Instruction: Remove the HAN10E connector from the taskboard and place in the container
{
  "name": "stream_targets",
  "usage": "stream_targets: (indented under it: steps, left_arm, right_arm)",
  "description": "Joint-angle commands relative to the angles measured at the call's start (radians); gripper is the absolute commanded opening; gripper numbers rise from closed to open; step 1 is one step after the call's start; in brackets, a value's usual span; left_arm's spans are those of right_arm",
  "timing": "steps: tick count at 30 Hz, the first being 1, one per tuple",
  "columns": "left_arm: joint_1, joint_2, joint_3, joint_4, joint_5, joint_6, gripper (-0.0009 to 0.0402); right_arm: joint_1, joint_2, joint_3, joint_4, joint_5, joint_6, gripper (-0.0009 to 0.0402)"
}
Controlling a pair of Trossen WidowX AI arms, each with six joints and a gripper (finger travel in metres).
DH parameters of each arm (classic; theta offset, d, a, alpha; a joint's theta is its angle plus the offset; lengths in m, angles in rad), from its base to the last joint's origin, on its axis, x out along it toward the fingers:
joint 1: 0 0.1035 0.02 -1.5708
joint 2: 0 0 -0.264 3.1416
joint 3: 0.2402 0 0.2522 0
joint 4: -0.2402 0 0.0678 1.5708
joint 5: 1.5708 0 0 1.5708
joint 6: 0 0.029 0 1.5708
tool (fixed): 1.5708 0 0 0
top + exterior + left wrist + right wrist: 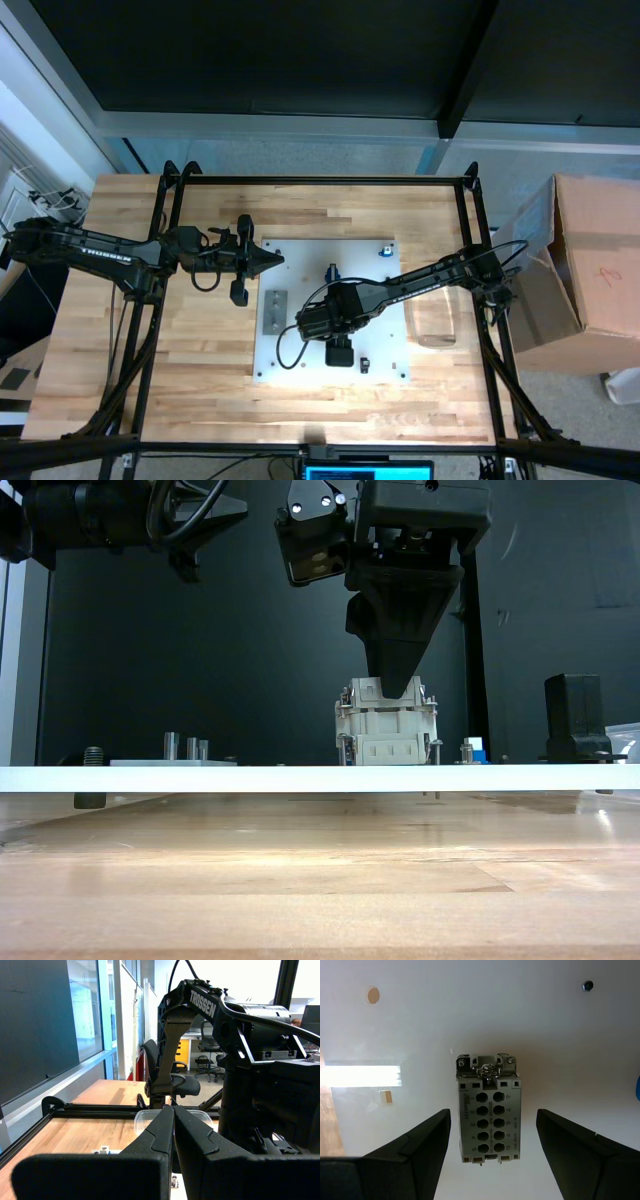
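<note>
The HAN10E connector (488, 1110), a grey block with two rows of round sockets, stands upright in its seat on the white taskboard (250, 777). In the low view the connector (387, 732) sits level on the board. My right gripper (493, 1112) is open and straddles it, with one finger (420, 1145) on each side and a gap to both. From the low view the right gripper (397, 675) hangs just over the connector's top. My left gripper (268, 259) is shut on nothing, raised over the board's left edge. The clear container (434, 320) lies right of the board.
A grey plate with pegs (274, 311) is on the board's left part, blue parts (332, 272) are near its back, and a small black part (365, 365) is at the front. A black block (575, 720) stands at the right. A cardboard box (590, 270) sits beyond the table.
</note>
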Motion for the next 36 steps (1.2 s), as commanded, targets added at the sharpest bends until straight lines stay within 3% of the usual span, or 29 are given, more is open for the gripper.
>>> stream_targets:
  steps: [1, 17, 20, 36]
  left_arm:
    - [0.0, 0.0, 0.0, 0.0, 0.0, 0.0, 0.0]
    - [0.0, 0.0, 0.0, 0.0, 0.0, 0.0, 0.0]
    - [0.0, 0.0, 0.0, 0.0, 0.0, 0.0, 0.0]
    - [0.0, 0.0, 0.0, 0.0, 0.0, 0.0, 0.0]
  right_arm:
    - [0.0, 0.0, -0.002, 0.009, 0.0, -0.007, 0.0211]
    - [0.003, -0.002, -0.002, 0.018, -0.002, -0.004, 0.0029]
    - [0.004, -0.005, -0.001, 0.015, -0.027, -0.005, 0.0002]
    - [0.003, -0.12, 0.003, -0.011, -0.023, -0.007, 0.0013]
